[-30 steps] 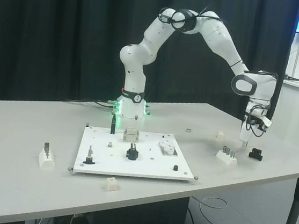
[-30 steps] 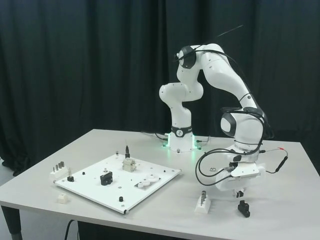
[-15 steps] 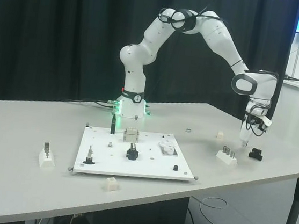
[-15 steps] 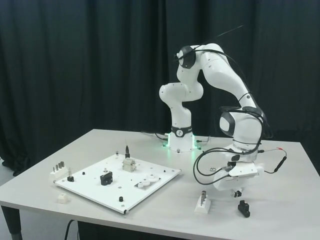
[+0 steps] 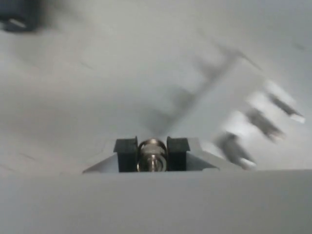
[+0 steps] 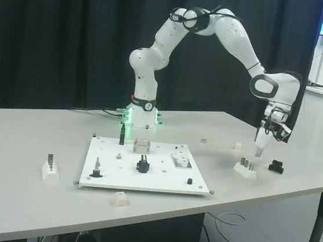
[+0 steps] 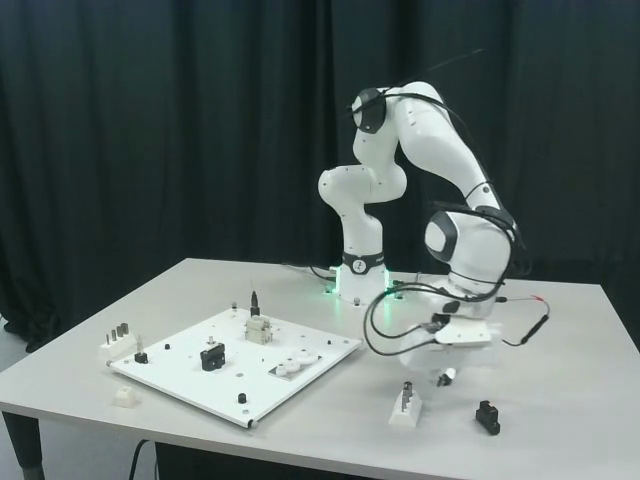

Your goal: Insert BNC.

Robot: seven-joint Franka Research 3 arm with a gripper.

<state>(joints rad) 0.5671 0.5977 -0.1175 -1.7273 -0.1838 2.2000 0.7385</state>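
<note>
In the wrist view a small metal BNC plug (image 5: 152,157) sits clamped between two black fingers (image 5: 126,155); my gripper (image 5: 152,165) is shut on it. From the first room view the gripper (image 6: 260,148) hangs above the table's right side, over a white holder with upright pins (image 6: 245,167). The second room view has the gripper (image 7: 447,376) just above and right of that holder (image 7: 405,408). The white task board (image 6: 160,182) with several fittings lies well to the left of the gripper.
A black part (image 6: 276,165) lies on the table beyond the pin holder, near the table edge. A small white block (image 6: 237,145) sits behind the gripper. Another pin holder (image 6: 50,168) and a white block (image 6: 119,197) lie by the board's left and front.
The arm has lifted the gripper higher above the table and carried it away from the black part, toward the pin holder and the board. The plug stays clamped.
</note>
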